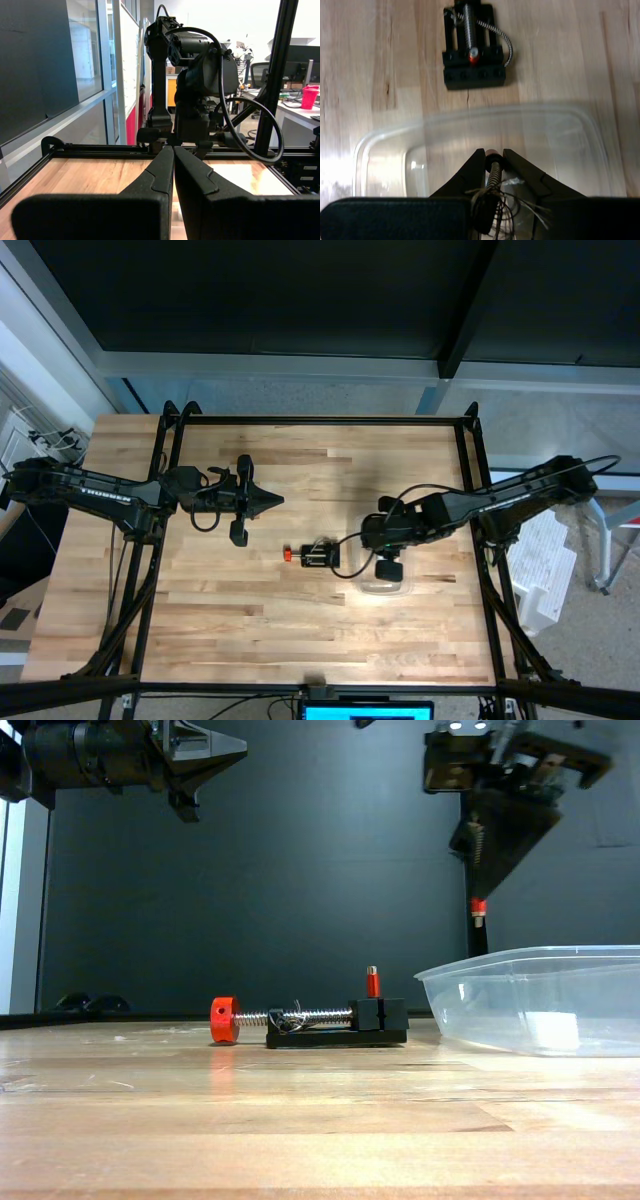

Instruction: Pick the RCA connector and install on taskboard

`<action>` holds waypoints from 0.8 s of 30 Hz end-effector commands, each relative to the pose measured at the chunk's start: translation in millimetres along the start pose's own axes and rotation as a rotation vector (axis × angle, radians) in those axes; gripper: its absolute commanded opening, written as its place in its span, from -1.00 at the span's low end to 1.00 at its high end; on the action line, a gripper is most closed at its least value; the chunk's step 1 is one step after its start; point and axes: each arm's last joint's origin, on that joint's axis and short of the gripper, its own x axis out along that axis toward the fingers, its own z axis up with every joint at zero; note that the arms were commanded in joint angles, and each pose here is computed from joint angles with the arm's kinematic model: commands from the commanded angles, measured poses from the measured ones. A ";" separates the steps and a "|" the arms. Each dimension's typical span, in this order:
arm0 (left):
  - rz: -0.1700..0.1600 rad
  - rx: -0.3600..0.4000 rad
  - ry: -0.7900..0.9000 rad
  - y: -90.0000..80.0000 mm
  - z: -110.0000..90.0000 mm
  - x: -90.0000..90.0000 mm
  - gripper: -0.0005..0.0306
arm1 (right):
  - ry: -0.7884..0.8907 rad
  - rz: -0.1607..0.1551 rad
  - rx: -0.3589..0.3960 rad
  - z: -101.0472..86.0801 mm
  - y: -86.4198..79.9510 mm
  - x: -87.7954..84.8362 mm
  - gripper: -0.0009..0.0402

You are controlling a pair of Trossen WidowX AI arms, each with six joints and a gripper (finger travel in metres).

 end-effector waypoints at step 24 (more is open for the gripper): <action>0.000 0.000 0.000 0.0 0.0 0.0 -0.96 | 0.012 -0.017 -0.003 62.5 15.2 42.3 -0.95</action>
